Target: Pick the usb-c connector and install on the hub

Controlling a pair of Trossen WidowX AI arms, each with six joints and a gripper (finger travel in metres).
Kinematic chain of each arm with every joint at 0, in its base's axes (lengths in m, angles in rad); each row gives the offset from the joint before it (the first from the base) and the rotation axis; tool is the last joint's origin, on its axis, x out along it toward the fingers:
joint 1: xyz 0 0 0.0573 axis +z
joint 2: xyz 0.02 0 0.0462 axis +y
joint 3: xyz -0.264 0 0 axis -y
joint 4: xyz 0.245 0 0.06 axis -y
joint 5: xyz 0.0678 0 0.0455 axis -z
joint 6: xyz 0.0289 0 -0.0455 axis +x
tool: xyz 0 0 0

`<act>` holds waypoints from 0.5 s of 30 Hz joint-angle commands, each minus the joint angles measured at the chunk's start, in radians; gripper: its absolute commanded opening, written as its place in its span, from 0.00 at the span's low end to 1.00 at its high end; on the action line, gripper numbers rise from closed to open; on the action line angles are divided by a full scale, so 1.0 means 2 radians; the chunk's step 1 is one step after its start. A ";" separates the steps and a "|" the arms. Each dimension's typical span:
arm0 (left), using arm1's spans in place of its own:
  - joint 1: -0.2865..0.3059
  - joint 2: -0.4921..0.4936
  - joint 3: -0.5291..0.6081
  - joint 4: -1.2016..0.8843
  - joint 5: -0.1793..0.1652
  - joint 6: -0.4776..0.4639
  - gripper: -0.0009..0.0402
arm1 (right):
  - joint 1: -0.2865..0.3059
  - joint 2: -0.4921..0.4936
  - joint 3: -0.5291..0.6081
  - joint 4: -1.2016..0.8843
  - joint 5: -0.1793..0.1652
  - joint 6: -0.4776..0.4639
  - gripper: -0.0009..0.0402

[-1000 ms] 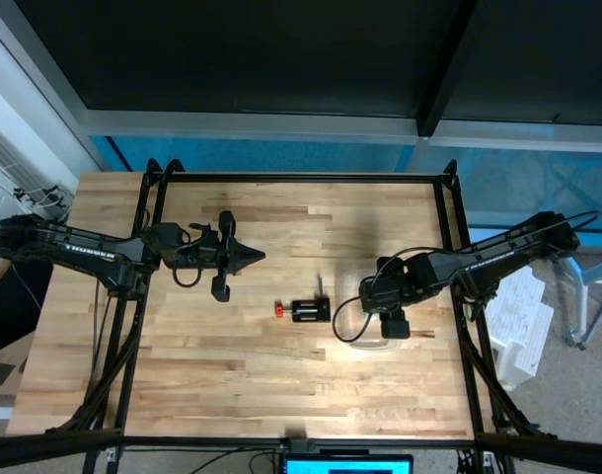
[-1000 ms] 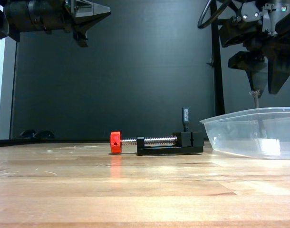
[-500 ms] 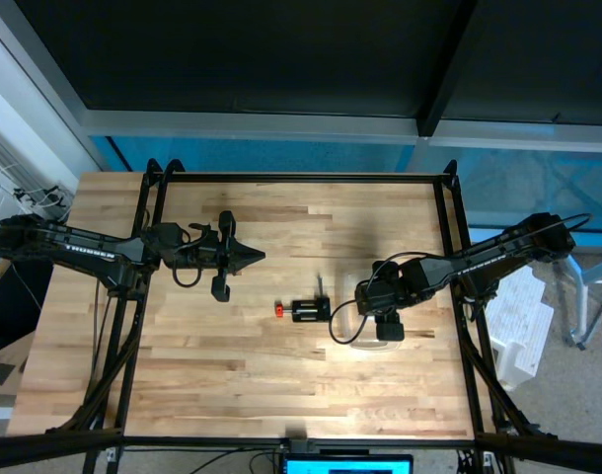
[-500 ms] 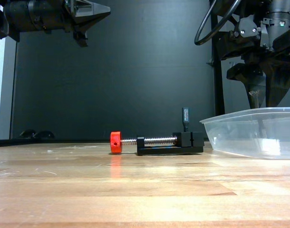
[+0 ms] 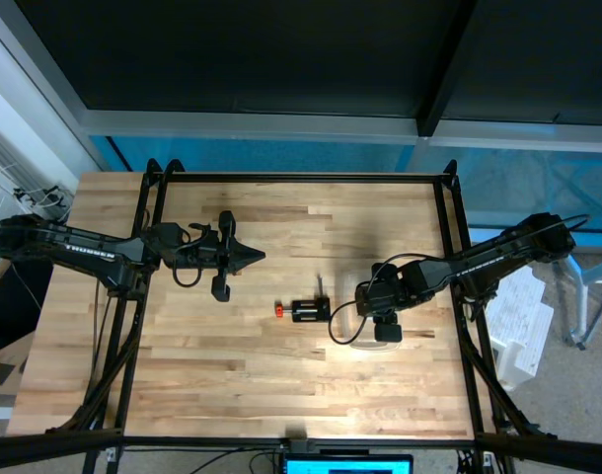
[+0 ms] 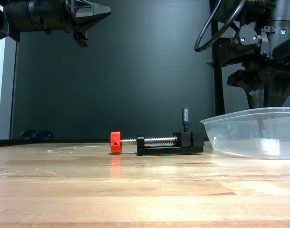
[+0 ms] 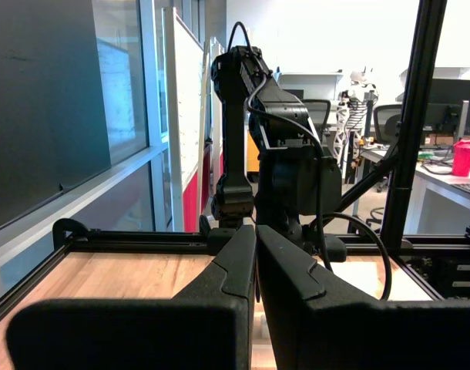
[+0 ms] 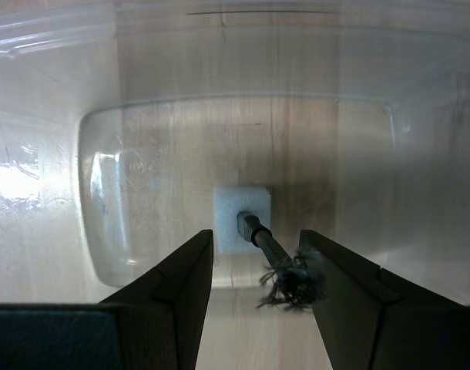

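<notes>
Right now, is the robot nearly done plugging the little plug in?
Not yet. Nothing is done: the plug stands in the clear tray. In hand: the open right tool hangs over it. Left: grab, carry, push it into the black block. The shut left tool hangs apart, high up.

It was a robotics lab. A framed wooden workbench (image 5: 232,365) stood there, with office desks (image 7: 451,173) and chairs (image 7: 385,123) behind.

Clear plastic tray (image 6: 249,135) on wooden table (image 5: 232,365), small white square piece (image 8: 236,205) inside it, black frame (image 5: 301,179) around table
</notes>
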 commanded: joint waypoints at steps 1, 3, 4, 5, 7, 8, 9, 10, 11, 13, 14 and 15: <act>0.000 0.000 0.000 0.000 0.000 0.000 0.02 | 0.000 0.009 -0.001 0.005 0.000 0.000 0.39; 0.000 0.000 0.000 0.000 0.000 0.000 0.02 | 0.000 0.015 -0.002 0.011 0.000 0.000 0.39; 0.000 0.000 0.000 0.000 0.000 0.000 0.02 | 0.000 0.015 -0.003 0.013 0.000 0.000 0.39; 0.000 0.000 0.000 0.000 0.000 0.000 0.02 | 0.000 0.015 -0.004 0.014 0.000 0.000 0.39; 0.000 0.000 0.000 0.000 0.000 0.000 0.02 | 0.000 0.015 -0.008 0.018 0.000 0.000 0.39; 0.000 0.000 0.000 0.000 0.000 0.000 0.02 | 0.000 0.015 -0.010 0.020 0.000 0.000 0.39; 0.000 0.000 0.000 0.000 0.000 0.000 0.02 | 0.000 0.015 -0.012 0.022 0.000 0.000 0.39; 0.000 0.000 0.000 0.000 0.000 0.000 0.02 | 0.001 0.015 -0.015 0.025 0.000 0.000 0.39; 0.000 0.000 0.000 0.000 0.000 0.000 0.02 | 0.001 0.015 -0.017 0.028 0.000 0.000 0.39; 0.000 0.000 0.000 0.000 0.000 0.000 0.02 | 0.001 0.015 -0.021 0.034 0.000 0.000 0.39; 0.000 0.000 0.000 0.000 0.000 0.000 0.02 | 0.002 0.015 -0.022 0.035 0.000 0.001 0.39; 0.000 0.000 0.000 0.000 0.000 0.000 0.02 | 0.002 0.015 -0.023 0.037 0.000 0.001 0.39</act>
